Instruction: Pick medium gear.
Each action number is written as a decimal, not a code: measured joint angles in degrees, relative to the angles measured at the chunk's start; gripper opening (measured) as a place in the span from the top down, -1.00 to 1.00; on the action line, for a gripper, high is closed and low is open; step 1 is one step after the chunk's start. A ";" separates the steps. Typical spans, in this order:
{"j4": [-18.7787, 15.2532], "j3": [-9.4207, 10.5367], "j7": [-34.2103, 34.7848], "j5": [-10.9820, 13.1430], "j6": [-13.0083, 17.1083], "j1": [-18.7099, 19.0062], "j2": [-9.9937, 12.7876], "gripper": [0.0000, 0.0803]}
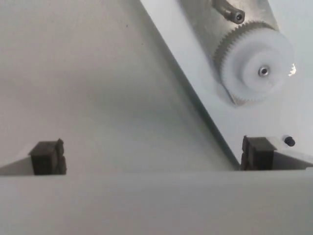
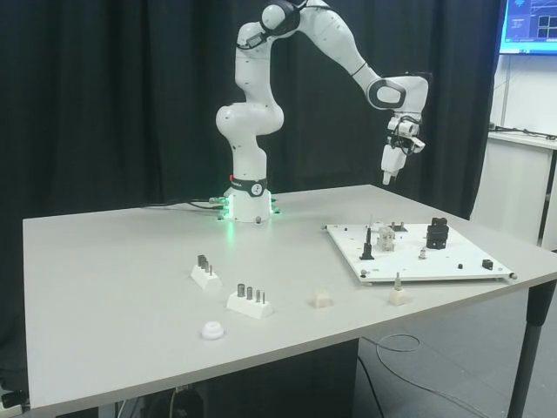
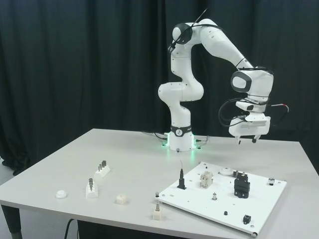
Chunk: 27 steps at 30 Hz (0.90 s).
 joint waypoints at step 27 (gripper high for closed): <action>-0.11 -0.03 -2.68 -5.35 0.86 -4.85 0.86 -0.99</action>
